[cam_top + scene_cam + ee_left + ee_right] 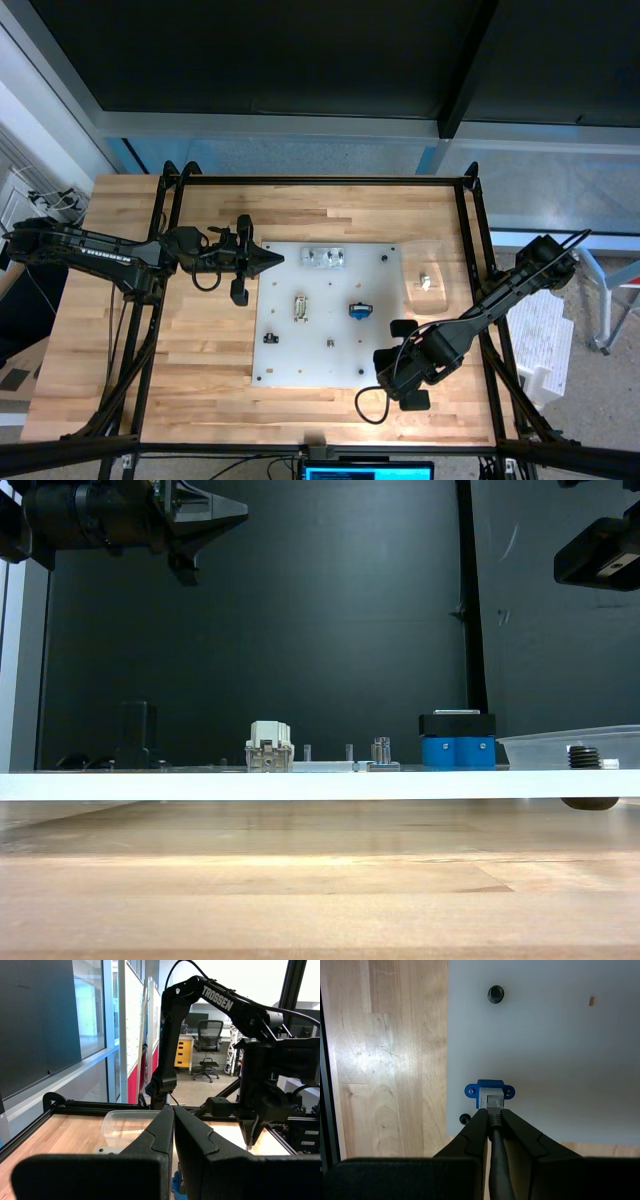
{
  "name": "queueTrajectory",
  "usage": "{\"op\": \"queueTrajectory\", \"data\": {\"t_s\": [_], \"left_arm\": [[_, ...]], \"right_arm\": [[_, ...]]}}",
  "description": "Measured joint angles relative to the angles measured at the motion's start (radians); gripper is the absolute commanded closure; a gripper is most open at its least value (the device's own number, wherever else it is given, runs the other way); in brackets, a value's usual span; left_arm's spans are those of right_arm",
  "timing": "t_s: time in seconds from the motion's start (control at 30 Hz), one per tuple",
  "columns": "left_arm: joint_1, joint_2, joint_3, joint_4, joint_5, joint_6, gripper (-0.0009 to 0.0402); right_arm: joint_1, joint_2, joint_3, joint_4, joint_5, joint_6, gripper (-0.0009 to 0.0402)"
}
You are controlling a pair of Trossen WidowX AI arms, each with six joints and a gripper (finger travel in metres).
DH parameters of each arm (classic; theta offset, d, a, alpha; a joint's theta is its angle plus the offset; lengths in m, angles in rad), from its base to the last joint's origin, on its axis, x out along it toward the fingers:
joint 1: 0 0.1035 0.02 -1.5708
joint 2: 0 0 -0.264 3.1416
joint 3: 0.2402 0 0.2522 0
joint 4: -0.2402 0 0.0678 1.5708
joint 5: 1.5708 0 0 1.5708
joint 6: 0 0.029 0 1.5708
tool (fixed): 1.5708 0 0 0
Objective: Pick the RJ45 connector and install on taskboard
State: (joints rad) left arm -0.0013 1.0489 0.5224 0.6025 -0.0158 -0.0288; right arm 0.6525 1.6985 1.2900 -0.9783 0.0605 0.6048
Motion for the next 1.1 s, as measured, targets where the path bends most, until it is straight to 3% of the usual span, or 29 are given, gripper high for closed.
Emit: {"op": "queueTrajectory", "data": {"t_s": [1.1], "left_arm": [[0.0, 0.0, 0.0, 0.0, 0.0, 0.0, 0.0393]], "right_arm": [[0.004, 0.024, -0.018, 0.042, -0.001, -0.008, 0.0393]]}}
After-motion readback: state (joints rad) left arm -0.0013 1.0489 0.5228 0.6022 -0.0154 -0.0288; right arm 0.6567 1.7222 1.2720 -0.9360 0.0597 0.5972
